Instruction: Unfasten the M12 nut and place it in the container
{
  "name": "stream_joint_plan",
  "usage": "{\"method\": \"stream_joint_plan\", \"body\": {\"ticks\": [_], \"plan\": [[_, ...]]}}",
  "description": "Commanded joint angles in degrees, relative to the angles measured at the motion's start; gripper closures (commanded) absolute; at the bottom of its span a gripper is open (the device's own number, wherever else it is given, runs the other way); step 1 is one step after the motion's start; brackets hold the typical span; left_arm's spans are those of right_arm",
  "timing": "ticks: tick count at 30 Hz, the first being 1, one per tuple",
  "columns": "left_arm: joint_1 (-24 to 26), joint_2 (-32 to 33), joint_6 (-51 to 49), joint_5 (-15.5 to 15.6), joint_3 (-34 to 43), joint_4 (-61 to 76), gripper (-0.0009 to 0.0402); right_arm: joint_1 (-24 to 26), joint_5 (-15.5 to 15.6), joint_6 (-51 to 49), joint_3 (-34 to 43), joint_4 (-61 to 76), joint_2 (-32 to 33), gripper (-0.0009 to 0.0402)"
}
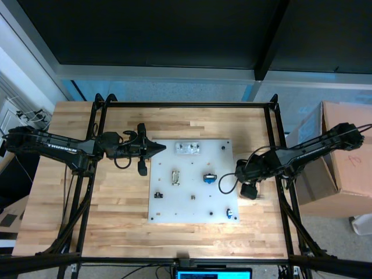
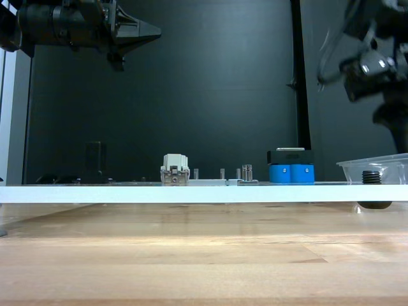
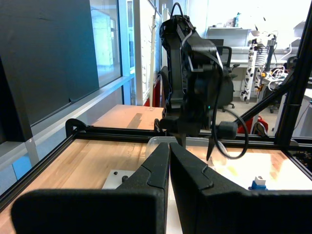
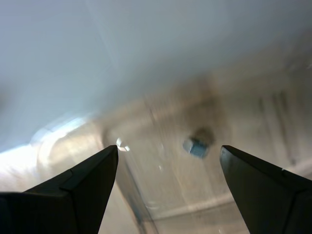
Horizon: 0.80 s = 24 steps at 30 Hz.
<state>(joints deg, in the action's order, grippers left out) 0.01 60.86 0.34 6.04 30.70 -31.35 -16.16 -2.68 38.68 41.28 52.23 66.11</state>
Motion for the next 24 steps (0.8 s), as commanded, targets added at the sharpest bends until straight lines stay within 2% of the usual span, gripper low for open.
{"method": "stream_joint_plan", "body": {"ticks": [1, 7, 12, 14, 18, 21, 24], "plan": [[0.0, 0.0, 0.0, 0.0, 0.0, 0.0, 0.0393, 1.8, -2.4, -1.5, 5.0, 2.7, -1.2, 0.0137], [0.0, 0.0, 0.0, 0.0, 0.0, 0.0, 0.0393, 6.7, -3.9, -12.3, 15.4, 3.8, -1.9, 0.0231], [0.0, 0.0, 0.0, 0.0, 0.0, 0.0, 0.0393, 13.1, -3.6, -22.0, 21.1, 2.3, -1.9, 0.0344], [0.0, 0.0, 0.0, 0.0, 0.0, 0.0, 0.0393, 15.6, -2.0, -26.1, 22.4, 0.2, -1.9, 0.0395], [0.0, 0.0, 0.0, 0.0, 0.0, 0.0, 0.0393, 20.0, 3.2, -31.1, 21.0, -11.0, -2.1, 0.0385], [0.0, 0.0, 0.0, 0.0, 0.0, 0.0, 0.0393, 22.9, 9.0, -33.6, 18.7, -20.9, -2.3, 0.0394], [0.0, 0.0, 0.0, 0.0, 0.0, 0.0, 0.0393, 24.6, 10.3, -34.3, 16.1, -31.2, -2.3, 0.0394]]}}
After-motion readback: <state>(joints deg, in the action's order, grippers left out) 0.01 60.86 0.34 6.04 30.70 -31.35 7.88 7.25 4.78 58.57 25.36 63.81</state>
